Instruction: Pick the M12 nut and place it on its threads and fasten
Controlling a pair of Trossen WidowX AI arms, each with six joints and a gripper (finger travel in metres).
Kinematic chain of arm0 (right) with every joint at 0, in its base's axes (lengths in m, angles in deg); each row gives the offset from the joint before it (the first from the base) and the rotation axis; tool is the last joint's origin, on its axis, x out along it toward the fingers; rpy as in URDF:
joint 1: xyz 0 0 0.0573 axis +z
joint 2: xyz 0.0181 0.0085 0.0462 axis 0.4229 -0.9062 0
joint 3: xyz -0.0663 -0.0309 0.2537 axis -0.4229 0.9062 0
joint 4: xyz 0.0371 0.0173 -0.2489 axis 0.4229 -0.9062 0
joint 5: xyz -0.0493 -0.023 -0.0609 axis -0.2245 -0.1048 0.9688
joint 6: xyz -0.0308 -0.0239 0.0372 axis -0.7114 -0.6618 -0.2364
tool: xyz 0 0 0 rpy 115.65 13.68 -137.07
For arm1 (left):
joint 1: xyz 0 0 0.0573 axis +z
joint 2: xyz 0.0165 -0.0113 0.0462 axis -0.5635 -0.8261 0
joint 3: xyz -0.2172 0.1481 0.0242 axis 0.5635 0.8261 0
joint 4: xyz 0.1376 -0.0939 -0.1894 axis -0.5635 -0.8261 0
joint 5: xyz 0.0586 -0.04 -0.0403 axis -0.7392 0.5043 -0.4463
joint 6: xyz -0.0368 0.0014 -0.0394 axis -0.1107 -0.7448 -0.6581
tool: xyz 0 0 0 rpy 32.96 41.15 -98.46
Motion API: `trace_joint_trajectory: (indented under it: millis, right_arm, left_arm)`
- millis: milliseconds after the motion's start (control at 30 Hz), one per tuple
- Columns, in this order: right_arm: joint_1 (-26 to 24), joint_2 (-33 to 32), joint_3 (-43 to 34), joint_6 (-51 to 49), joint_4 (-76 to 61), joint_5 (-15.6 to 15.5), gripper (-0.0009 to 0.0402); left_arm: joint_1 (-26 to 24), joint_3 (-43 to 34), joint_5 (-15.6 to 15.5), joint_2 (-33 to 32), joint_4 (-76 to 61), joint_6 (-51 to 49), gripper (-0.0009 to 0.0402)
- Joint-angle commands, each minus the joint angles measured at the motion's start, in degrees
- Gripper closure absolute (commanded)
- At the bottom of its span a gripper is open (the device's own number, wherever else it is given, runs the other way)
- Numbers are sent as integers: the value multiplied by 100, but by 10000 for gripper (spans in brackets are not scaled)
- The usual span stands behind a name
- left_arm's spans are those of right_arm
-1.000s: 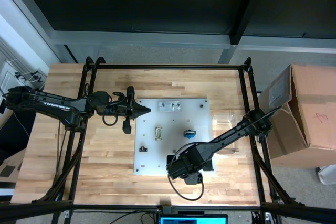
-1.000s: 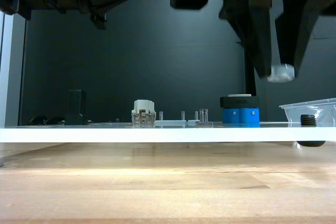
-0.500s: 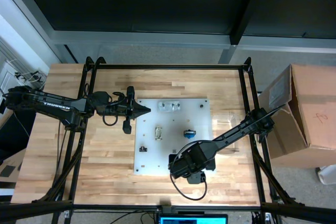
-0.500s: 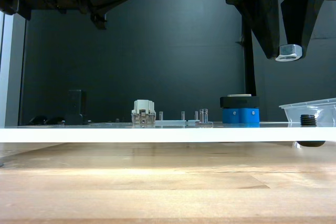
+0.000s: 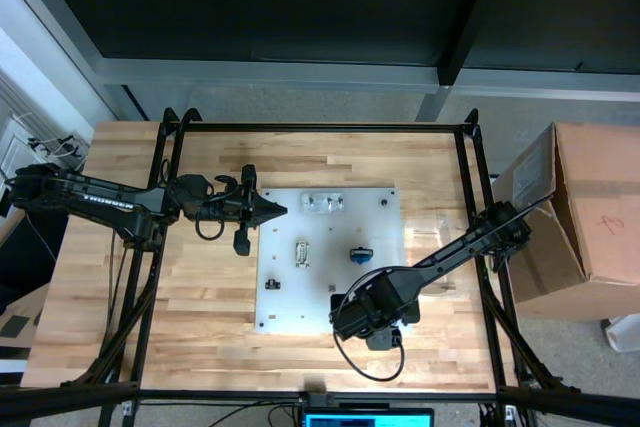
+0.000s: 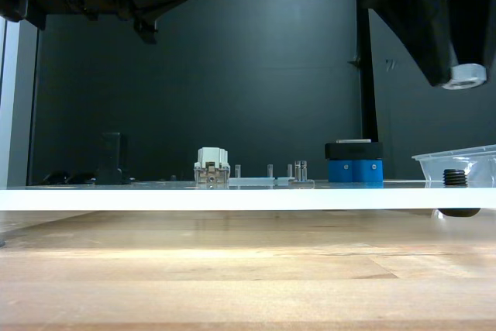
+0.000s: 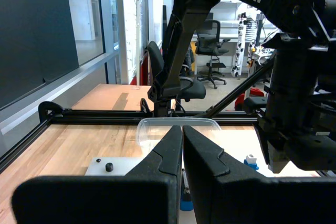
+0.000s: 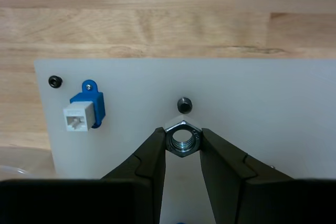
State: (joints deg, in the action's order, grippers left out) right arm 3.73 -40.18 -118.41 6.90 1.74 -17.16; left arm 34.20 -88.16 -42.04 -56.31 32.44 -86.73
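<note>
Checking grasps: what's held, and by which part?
Right gripper, high over the board, pinches the nut's sides; left gripper, at its left edge, holds nothing.

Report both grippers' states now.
Left gripper: shut, empty, raised at the board's left edge.
Right gripper: shut on M12 nut, raised near the stud.

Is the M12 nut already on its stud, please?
No: the right gripper holds the nut clear of the bare stud, while the left gripper hangs by the board's left edge.

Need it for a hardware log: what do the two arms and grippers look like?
The left arm and right arm are matte black with white TROSSEN lettering and looped black cables. The left gripper, at the board's left edge, and right gripper, above its near right, have tapered, wedge-shaped fingers.
</note>
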Motion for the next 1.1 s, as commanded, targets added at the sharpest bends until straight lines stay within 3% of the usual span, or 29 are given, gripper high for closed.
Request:
trace_joint_trajectory:
  millis: [33, 1100]
  right_arm:
    - [0, 2, -2, -17, 35, 15, 393]
    - [-103, -33, 1283, 308, 1517, 26, 393]
  left_arm:
    - [2, -2, 0, -2, 2, 2, 393]
    - [2, -2, 0, -2, 2, 2, 393]
